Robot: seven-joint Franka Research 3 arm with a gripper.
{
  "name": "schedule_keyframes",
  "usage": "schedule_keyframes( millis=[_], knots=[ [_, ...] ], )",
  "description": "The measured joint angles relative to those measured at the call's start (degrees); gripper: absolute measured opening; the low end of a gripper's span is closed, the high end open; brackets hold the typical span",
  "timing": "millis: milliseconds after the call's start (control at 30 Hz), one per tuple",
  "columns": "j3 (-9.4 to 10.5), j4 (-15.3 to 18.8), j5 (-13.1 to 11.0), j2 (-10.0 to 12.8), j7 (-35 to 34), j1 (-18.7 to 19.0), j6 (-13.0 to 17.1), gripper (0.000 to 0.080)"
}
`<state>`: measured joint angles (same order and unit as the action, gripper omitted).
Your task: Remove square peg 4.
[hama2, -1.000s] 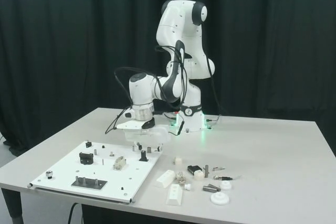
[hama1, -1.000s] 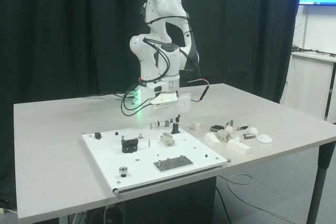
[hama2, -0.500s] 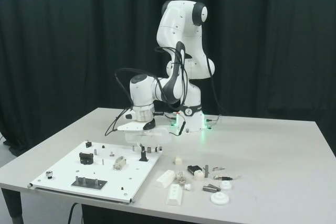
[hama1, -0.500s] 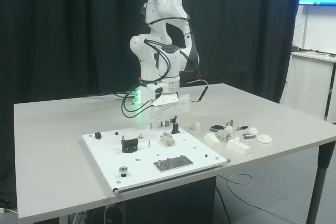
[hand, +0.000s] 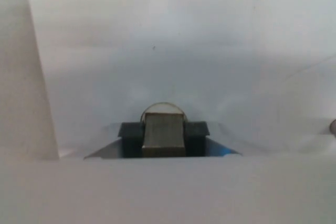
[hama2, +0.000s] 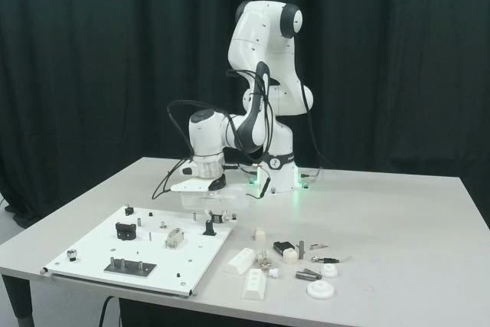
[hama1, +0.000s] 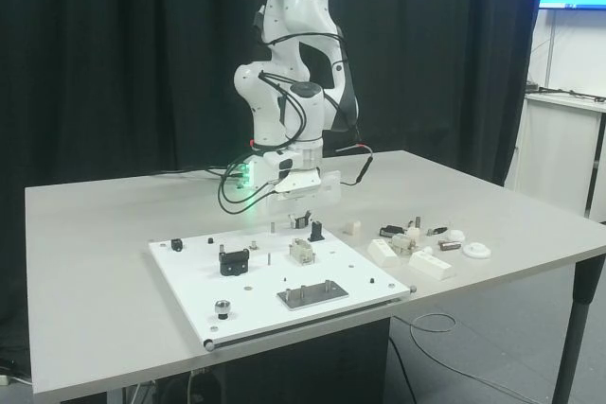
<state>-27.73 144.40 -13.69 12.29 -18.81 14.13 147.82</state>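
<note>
In the wrist view a small grey square peg (hand: 164, 139) sits clamped between two black fingertips (hand: 129, 130), so my gripper (hand: 164, 129) is shut on it, with the white board (hand: 157, 51) a short way below. From the room, the gripper (hama1: 301, 220) hangs a little above the far right part of the white board (hama1: 189, 276), just beside a black upright fixture (hama1: 316, 230). The second room view shows the gripper (hama2: 215, 217) over the board's (hama2: 84, 259) far corner. The peg is too small to make out in either room view.
On the board stand a black bracket (hama1: 233, 260), a grey plate with pins (hama1: 309, 294), a small grey block (hama1: 301, 251) and a knob (hama1: 222, 308). Loose white blocks (hama1: 429, 264), a white gear (hama1: 477, 252) and small black parts (hama1: 390, 231) lie right of the board.
The gripper has risen a little off the board with the peg held, and shifted slightly towards the arm's base. The black fixture and other board parts stayed put.
</note>
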Motion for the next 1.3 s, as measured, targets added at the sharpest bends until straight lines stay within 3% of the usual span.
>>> schedule_keyframes(
  millis=[1300],
  knots=[
    [-0.70, 0.0, 0.2, -1.5, -0.2, 0.0, -1.6, 0.0154]
  ],
)
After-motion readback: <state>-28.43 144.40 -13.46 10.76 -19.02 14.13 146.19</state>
